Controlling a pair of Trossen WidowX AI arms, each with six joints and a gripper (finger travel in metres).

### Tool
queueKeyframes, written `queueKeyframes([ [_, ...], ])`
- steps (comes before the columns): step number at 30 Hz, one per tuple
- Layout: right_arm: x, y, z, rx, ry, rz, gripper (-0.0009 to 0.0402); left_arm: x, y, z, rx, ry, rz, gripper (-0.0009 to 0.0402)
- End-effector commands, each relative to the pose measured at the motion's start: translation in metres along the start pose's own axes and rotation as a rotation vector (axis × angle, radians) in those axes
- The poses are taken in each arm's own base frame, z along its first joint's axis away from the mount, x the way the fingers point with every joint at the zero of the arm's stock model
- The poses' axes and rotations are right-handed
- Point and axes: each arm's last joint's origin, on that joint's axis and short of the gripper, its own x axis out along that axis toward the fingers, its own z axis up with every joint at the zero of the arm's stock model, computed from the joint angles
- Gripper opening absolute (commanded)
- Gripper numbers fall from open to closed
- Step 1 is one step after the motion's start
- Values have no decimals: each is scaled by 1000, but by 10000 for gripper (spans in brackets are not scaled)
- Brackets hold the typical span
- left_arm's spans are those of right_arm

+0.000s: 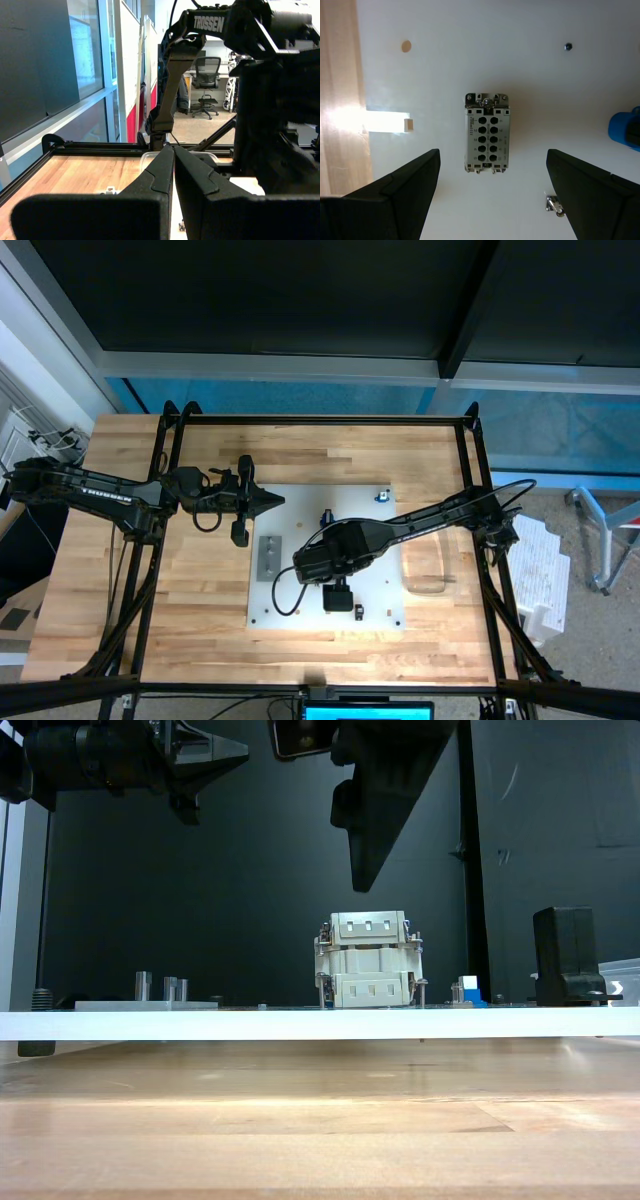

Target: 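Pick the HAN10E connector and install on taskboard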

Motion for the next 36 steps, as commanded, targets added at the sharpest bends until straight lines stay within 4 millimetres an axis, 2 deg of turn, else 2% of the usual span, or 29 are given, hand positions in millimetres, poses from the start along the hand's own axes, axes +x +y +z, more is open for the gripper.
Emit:
queueKeyframes([
  [1,-15,-6,-2,-17,-32,5,274,0,0,0,0,0,0,1],
  [8,-51,-32,-12,-19,-125,9,198,0,0,0,0,0,0,1],
  [20,-90,-88,-37,-4,-318,-19,2,0,0,0,0,0,0,1],
  [28,-100,-118,-68,19,-469,-52,-2,0,0,0,0,0,0,1],
  [36,-100,-128,-97,31,-716,-50,0,0,0,0,0,0,0,1],
])
